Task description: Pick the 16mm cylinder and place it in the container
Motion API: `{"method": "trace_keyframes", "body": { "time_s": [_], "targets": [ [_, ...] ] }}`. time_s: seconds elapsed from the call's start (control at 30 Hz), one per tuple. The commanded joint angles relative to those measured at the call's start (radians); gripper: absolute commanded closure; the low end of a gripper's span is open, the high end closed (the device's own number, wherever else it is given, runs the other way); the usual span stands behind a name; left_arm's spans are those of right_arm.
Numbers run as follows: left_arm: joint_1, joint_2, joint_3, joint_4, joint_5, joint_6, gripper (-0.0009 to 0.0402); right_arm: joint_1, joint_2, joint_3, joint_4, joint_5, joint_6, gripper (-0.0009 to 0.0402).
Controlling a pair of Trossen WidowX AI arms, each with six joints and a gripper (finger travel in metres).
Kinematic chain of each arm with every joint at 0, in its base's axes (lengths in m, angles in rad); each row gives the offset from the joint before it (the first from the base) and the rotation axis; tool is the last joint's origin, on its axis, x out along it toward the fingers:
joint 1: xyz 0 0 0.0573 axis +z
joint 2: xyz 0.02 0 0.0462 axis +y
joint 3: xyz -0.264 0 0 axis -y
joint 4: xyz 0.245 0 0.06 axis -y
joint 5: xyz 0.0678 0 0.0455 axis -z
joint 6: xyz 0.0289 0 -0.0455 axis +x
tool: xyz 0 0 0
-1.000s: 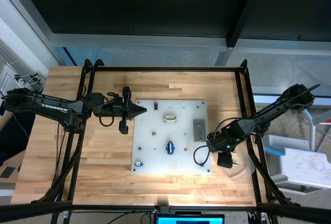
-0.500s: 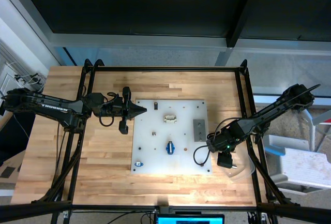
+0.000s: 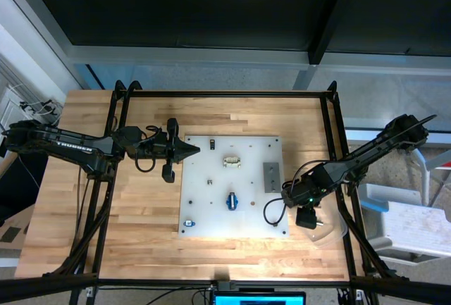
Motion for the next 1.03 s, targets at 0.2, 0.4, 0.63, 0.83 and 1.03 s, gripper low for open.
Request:
{"method": "trace_keyframes", "body": {
  "time_s": [0.2, 0.4, 0.63, 0.83, 1.03],
  "targets": [
    [0.0, 0.0, 0.0, 0.0, 0.0, 0.0, 0.0393, 0.0, 0.0, 0.0, 0.0, 0.0, 0.0, 0.0216],
    [0.0, 0.0, 0.0, 0.0, 0.0, 0.0, 0.0393, 0.0, 0.0, 0.0, 0.0, 0.0, 0.0, 0.0216],
    [0.0, 0.0, 0.0, 0.0, 0.0, 0.0, 0.0393, 0.0, 0.0, 0.0, 0.0, 0.001, 0.0, 0.0216],
    [0.0, 0.0, 0.0, 0.0, 0.0, 0.0, 0.0393, 0.0, 0.0, 0.0, 0.0, 0.008, 0.0, 0.0216],
    [0.0, 0.0, 0.0, 0.0, 0.0, 0.0, 0.0393, 0.0, 0.0, 0.0, 0.0, 0.008, 0.0, 0.0216]
  ]
}}
